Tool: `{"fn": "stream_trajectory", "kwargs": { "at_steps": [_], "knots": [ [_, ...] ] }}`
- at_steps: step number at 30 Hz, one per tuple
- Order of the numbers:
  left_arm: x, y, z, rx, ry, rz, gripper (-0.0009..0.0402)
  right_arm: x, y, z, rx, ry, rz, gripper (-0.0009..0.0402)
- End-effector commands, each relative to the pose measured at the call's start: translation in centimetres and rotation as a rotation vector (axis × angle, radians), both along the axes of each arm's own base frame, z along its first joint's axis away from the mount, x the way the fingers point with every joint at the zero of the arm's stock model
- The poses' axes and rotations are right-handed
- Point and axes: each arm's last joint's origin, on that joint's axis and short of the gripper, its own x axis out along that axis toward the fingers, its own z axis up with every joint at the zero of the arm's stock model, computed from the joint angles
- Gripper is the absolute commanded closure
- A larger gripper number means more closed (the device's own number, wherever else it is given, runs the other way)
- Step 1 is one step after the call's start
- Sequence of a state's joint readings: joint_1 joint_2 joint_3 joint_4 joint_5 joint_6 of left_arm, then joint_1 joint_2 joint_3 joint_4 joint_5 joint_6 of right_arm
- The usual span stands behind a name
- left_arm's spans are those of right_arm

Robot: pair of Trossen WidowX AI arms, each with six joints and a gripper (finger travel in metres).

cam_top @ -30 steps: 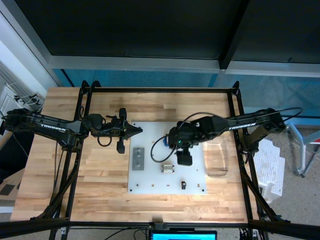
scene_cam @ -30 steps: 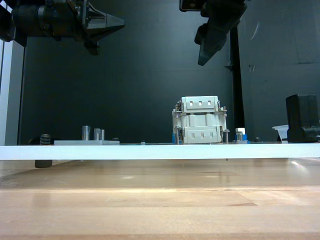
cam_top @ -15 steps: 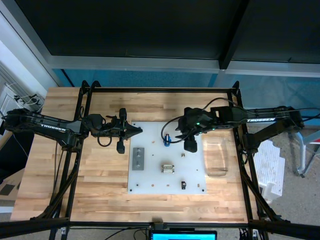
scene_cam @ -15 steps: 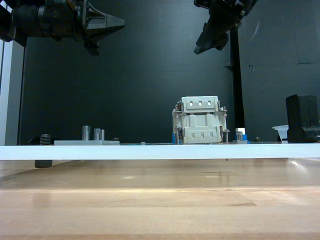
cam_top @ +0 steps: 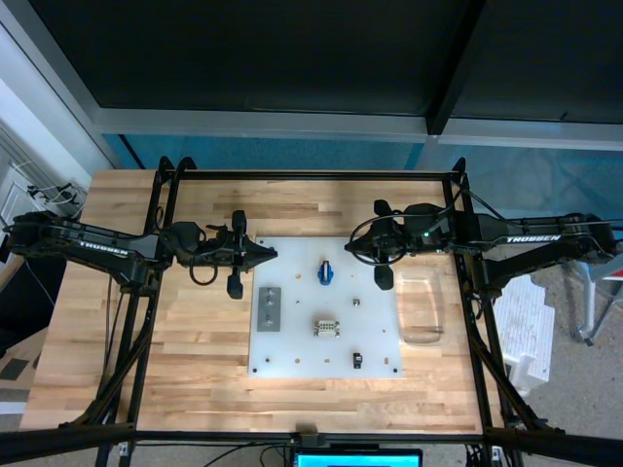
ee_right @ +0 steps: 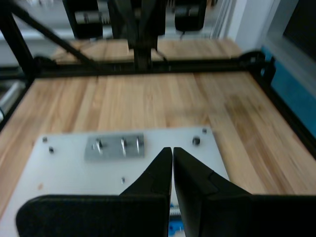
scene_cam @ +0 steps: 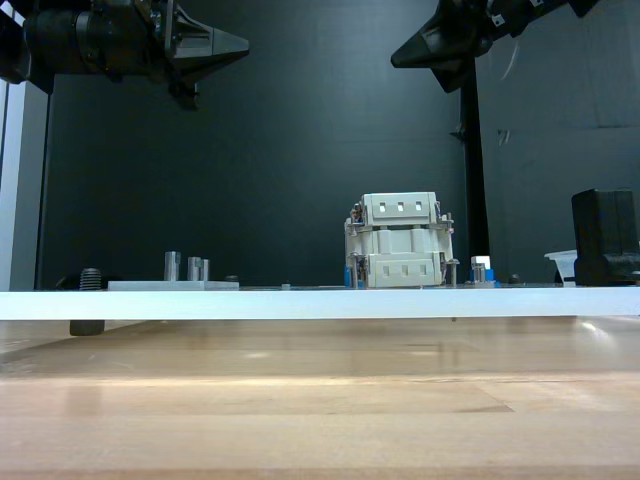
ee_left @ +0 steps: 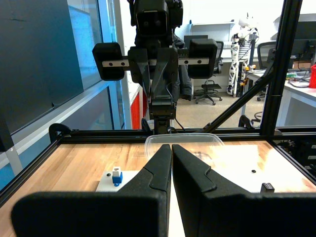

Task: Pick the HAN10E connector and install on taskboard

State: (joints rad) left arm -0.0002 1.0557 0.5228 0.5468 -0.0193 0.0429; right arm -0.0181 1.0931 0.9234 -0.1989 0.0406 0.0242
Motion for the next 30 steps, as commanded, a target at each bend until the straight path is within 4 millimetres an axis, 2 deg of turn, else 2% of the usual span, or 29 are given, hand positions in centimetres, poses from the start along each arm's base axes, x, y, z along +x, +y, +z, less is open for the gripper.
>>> {"fn": "stream_trajectory", "kwargs": {
  "at_steps": [1, 16, 23, 30],
  "knots": [
    [0.0, 0.0, 0.0, 0.000, -0.001, 0.000, 0.0392, -0.4, 0.1, -0.4, 0.015, -0.060, 0.031, 0.0395],
    [0.0, 0.0, 0.0, 0.000, -0.001, 0.000, 0.0392, -2.3, 0.0, -2.1, 0.025, -0.317, 0.031, 0.0393],
    [0.0, 0.0, 0.0, 0.000, -0.001, 0.000, 0.0392, -3.4, 0.0, -3.3, 0.052, -0.355, 0.025, 0.0393],
    [0.0, 0.0, 0.0, 0.000, -0.001, 0.000, 0.0392, -3.5, -0.3, -4.0, 0.069, -0.374, 0.045, 0.0393]
  ]
}}
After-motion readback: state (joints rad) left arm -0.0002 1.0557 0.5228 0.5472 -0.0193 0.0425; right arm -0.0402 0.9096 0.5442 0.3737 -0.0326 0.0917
